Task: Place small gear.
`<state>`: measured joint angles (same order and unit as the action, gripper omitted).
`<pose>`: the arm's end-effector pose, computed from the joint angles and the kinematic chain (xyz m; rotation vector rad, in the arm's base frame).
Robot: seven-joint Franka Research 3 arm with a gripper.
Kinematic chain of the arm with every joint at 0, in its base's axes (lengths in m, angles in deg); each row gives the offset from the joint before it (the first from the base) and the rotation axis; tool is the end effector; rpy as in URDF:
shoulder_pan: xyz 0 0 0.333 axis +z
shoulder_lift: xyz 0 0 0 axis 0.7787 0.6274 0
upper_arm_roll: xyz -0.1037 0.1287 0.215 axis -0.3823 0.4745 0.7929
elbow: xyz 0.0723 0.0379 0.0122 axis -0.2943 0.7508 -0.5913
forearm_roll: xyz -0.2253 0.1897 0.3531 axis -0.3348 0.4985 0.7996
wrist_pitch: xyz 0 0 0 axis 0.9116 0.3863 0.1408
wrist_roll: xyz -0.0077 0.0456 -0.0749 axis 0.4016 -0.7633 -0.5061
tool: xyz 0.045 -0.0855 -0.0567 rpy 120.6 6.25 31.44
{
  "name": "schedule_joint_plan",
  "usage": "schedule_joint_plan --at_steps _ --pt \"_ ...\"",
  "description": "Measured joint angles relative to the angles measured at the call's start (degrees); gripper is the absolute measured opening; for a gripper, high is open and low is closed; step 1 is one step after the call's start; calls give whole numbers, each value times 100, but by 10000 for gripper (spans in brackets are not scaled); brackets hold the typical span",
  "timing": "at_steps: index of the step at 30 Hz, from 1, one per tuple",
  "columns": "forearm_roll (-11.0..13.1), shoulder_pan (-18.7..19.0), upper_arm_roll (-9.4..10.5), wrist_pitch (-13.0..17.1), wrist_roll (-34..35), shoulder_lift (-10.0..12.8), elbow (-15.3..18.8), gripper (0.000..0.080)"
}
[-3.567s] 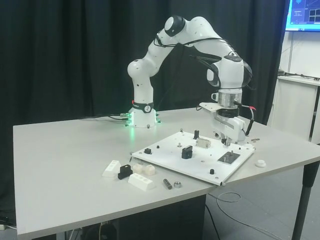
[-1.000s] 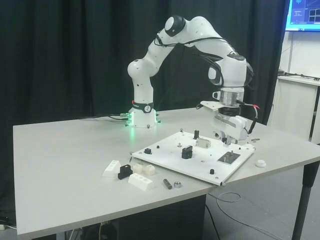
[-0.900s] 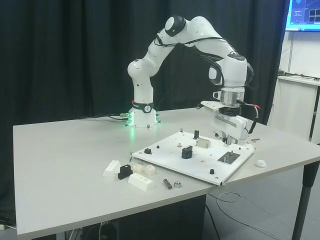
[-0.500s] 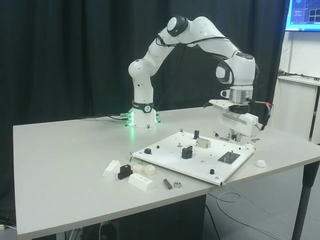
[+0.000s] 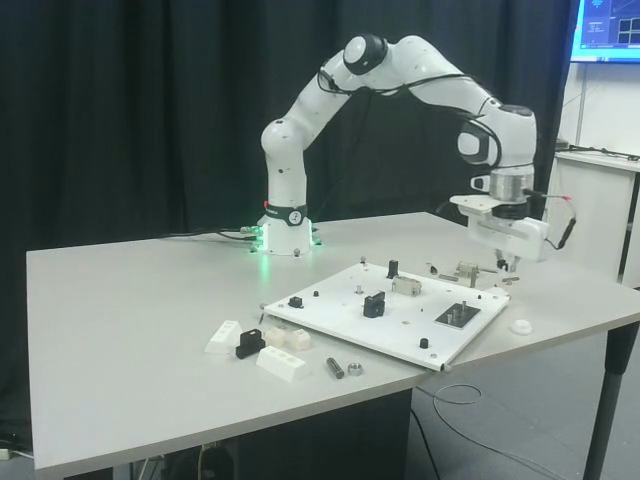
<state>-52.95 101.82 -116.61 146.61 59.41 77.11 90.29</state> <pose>0.6944 0.1873 0.2151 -1.1994 2.8478 0.0726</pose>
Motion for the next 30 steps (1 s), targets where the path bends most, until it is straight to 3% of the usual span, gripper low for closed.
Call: schedule_joint_plan --at_steps 11,21,30 --pt "707 618 -279 49 62 419 -146 139" --pt "1340 1244 -732 60 95 917 -221 139" --pt "1753 1742 -1143 57 104 1352 -224 139"
